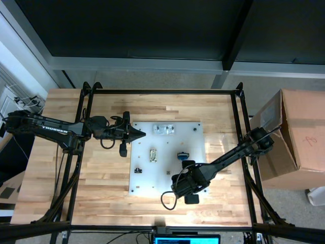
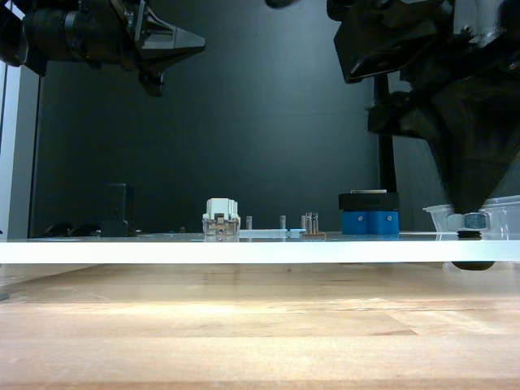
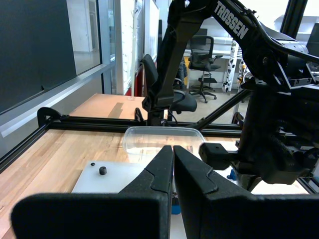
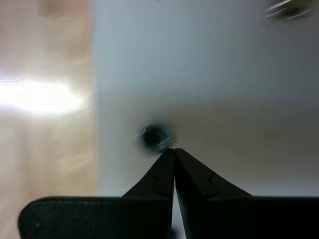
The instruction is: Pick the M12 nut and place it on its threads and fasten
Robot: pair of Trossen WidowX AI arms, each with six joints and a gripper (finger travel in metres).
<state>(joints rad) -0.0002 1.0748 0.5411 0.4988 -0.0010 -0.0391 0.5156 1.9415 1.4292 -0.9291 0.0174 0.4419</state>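
Occupying mid-frame of the high view: white board. Left gripper, fingers pressed together and empty, hangs over its upper-left edge. Right gripper, tips likewise closed on nothing, touches the M12 nut from above, lower right. Nut sits on its stud; placing appears done, fastening depth cannot be told.

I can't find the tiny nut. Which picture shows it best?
The low view: the nut sits on its stud, just under the shut right gripper. The right wrist view shows it from above; the high and left wrist views miss it. The left gripper hovers at the board's left edge.
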